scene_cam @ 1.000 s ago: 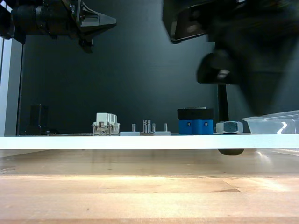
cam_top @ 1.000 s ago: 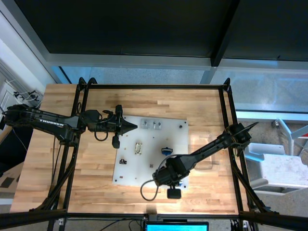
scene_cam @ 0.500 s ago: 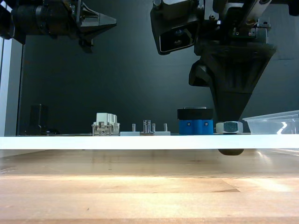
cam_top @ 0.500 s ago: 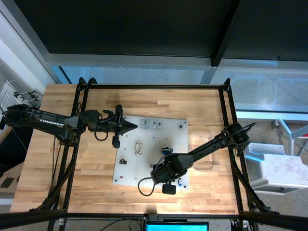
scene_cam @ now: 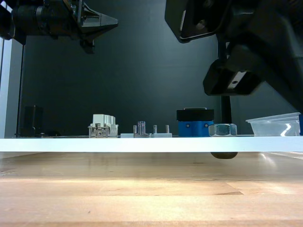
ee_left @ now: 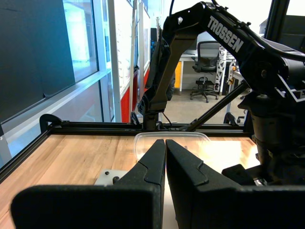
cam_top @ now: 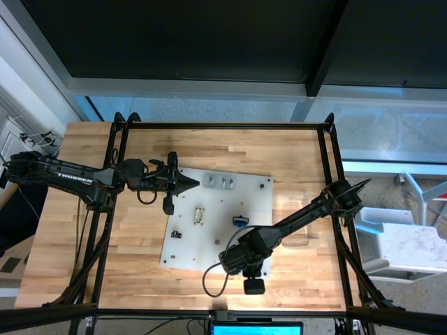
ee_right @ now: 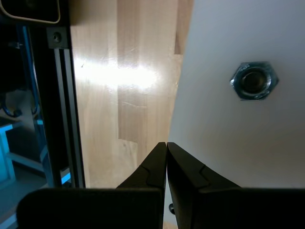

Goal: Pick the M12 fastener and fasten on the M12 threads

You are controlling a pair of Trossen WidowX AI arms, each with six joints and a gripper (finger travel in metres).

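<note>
Two grippers show, and neither has anything in its grasp. The right gripper (ee_right: 166, 143) has its fingers pressed together with no gap between them. It hangs raised above the white board (cam_top: 209, 209), with its tips over the line where the board's near edge meets the wooden desk (cam_top: 140, 265). The small silver nut (ee_right: 253, 80) is apart from those tips and touched by nothing.

The nut lies flat on the board near the board's near right edge. Something dark fills its bore, and in the low view the nut (scene_cam: 222, 130) rests directly on the board surface with no black ribs showing under it. It therefore appears to be on its stud and run down to the board. In that view it stands just beside the blue block (scene_cam: 194, 127), in front of the clear tray (scene_cam: 274, 125), which sits off the board's right side. The arm covers this spot in the high view.

The left gripper (cam_top: 192, 184) hovers high over the board's far left edge, well apart from the nut. Its fingers (ee_left: 152, 157) are closed on each other and point across the board.
</note>
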